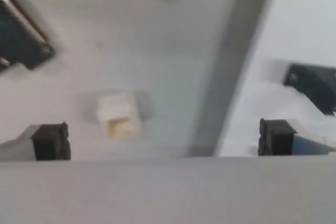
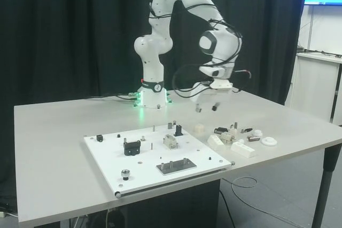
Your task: Remove square peg 4.
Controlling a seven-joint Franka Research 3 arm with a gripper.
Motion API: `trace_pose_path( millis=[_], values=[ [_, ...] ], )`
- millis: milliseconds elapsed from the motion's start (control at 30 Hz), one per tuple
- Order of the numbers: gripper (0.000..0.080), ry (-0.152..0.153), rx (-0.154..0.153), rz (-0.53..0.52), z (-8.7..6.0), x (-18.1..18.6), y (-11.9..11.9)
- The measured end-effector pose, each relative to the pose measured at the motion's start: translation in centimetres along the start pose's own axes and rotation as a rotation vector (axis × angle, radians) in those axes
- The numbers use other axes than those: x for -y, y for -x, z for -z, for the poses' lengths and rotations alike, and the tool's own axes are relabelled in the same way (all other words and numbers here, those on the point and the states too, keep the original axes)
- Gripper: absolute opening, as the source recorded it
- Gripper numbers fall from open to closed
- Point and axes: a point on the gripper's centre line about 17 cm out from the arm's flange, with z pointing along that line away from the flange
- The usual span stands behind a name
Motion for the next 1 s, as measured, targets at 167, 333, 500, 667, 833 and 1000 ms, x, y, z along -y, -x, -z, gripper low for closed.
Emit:
trace_pose_path(
  millis=[167,333,500,667,833,1000],
  values=[
    [0.0800,-0.014,0.005,-0.027,-1.0,-2.0,1.6],
    [0.0800,-0.027,-0.003,-0.051,-2.0,-3.9,2.8],
    [0.0800,-0.042,-0.013,-0.080,-3.1,-5.4,3.9],
    [0.0800,-0.053,-0.025,-0.119,-4.2,-6.9,4.8],
    [0.0800,-0.061,-0.034,-0.158,-5.4,-8.3,5.6],
    [0.0800,-0.074,-0.040,-0.194,-6.4,-9.4,6.4]
  ],
)
